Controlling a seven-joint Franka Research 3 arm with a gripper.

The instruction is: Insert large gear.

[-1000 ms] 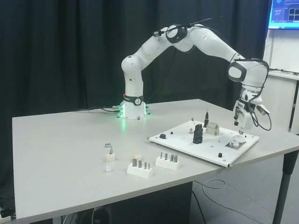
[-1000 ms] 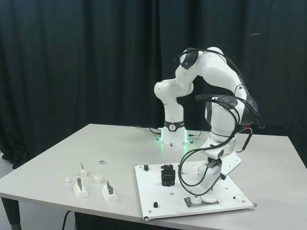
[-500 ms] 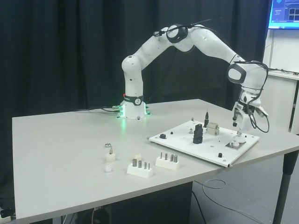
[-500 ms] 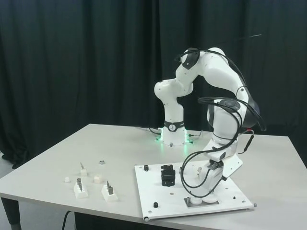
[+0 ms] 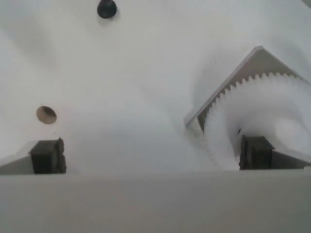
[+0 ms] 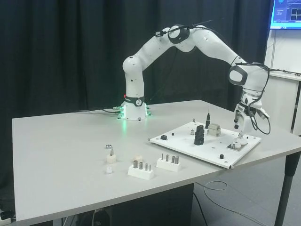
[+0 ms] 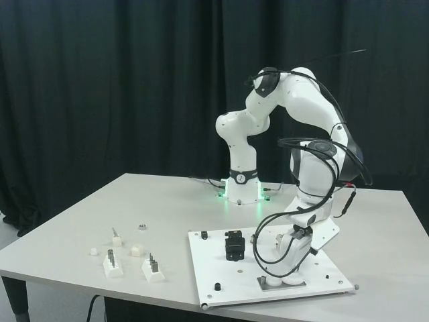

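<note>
Wrist view: my gripper [image 5: 150, 155] has its jaws spread wide and empty, one fingertip [image 5: 256, 151] over the white gear [image 5: 257, 116], which sits on its grey plate [image 5: 228, 90], the other well clear over bare board [image 5: 121, 87]. First room view: the gear [image 6: 241, 142] lies near the board's [image 6: 183, 143] far right corner, under the gripper [image 6: 241, 128]. Second room view: gripper [image 7: 293, 260] hangs above the seated-looking gear [image 7: 289, 279]; I judge insertion done, so next I lift straight away.

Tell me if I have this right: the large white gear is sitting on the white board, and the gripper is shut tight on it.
Not quite. The large gear does sit on the white board, but the gripper is open, not shut on it. The wrist view shows its fingers spread wide apart, with nothing held between them.
</note>
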